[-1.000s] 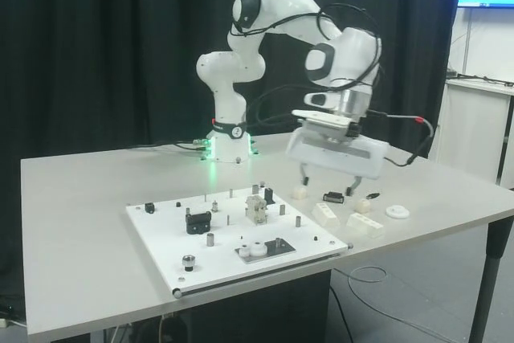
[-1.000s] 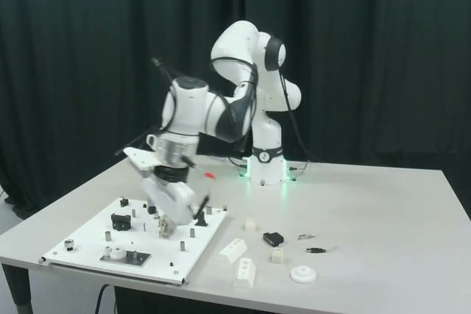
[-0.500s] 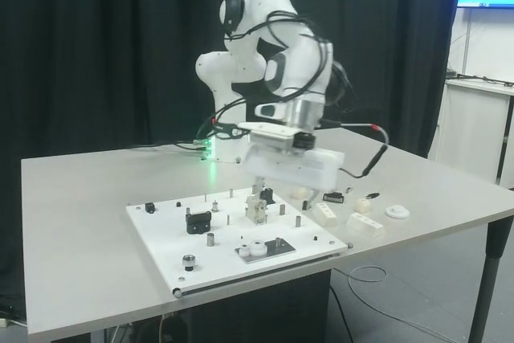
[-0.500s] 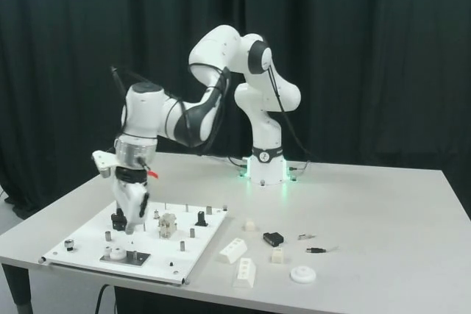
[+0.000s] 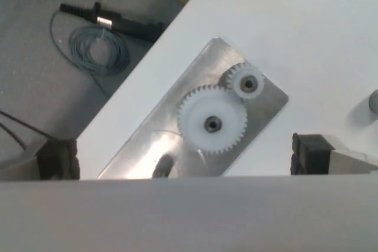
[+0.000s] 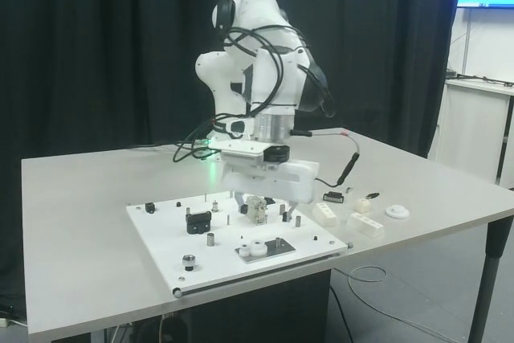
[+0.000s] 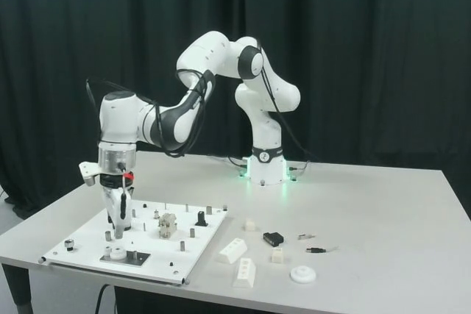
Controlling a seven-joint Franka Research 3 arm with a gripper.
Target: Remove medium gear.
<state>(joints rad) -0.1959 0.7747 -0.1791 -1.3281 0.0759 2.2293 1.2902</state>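
The white arm (image 6: 257,54) reaches out from its base and bends down over the white board (image 6: 233,234) that lies on the grey tabletop (image 6: 80,198). Its tool (image 6: 265,198) hangs above the board, close over the metal plate (image 6: 265,251) near the board's front edge, and touches nothing. From the wrist camera only one black fingertip (image 5: 308,153) shows at the side, well clear of the gears, so the fingers stand apart and hold nothing.

The medium gear (image 5: 212,120) sits on its pin on the metal plate (image 5: 177,140), white and toothed, with the small gear (image 5: 245,81) right beside it, their teeth meshed. A bare pin (image 5: 163,163) stands on the same plate, on the far side of the medium gear from the small one.

Beyond the board, away from the plate, several white blocks (image 7: 243,262), a white disc (image 7: 302,275) and a small black part (image 7: 273,239) lie scattered on the tabletop. Past the tabletop's edge a coiled cable (image 5: 97,48) lies on the floor.
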